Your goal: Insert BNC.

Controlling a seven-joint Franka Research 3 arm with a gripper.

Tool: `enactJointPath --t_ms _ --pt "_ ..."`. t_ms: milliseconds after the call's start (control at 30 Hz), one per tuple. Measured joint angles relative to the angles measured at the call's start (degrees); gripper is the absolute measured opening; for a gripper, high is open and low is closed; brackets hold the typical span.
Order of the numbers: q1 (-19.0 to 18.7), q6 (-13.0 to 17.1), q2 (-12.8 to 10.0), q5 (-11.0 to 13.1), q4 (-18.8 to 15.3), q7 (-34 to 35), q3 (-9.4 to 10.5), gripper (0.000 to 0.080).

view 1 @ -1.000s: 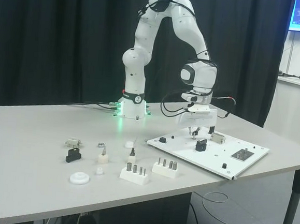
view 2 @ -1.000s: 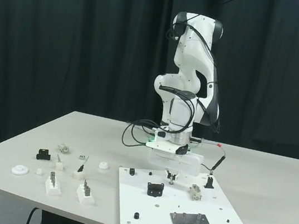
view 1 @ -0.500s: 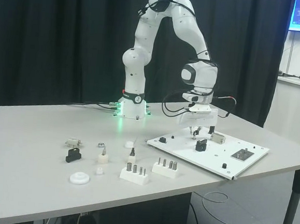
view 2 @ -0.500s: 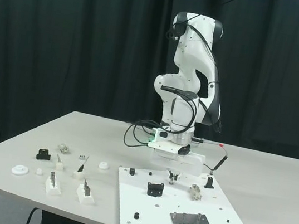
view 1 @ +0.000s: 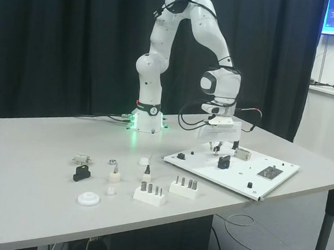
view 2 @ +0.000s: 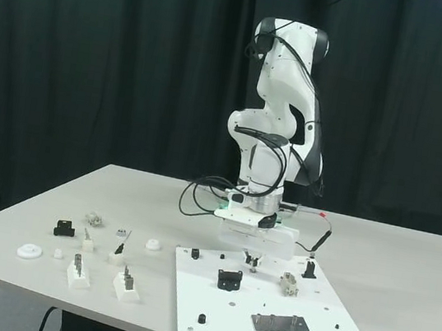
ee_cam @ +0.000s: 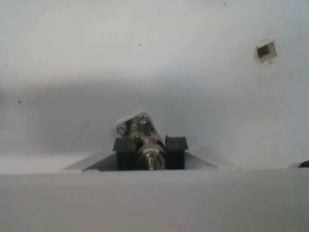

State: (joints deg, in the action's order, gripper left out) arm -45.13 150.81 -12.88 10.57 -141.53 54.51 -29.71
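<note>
Gripper (ee_cam: 150,153): black pads clenched on the BNC connector (ee_cam: 150,151).
Connector: held over the white board (view 2: 267,305).
Arm: at the board's 12 o'clock edge.

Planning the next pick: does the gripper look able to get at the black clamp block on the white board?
Probably not yet: the gripper is shut on the BNC connector. Otherwise the clamp block stands unobstructed.
</note>
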Motion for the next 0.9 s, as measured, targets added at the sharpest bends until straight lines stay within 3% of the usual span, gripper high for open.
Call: enactJointPath --t_ms 900 --pt "0.12 0.05 0.1 0.01 -0.02 0.0 0.66 0.0121"
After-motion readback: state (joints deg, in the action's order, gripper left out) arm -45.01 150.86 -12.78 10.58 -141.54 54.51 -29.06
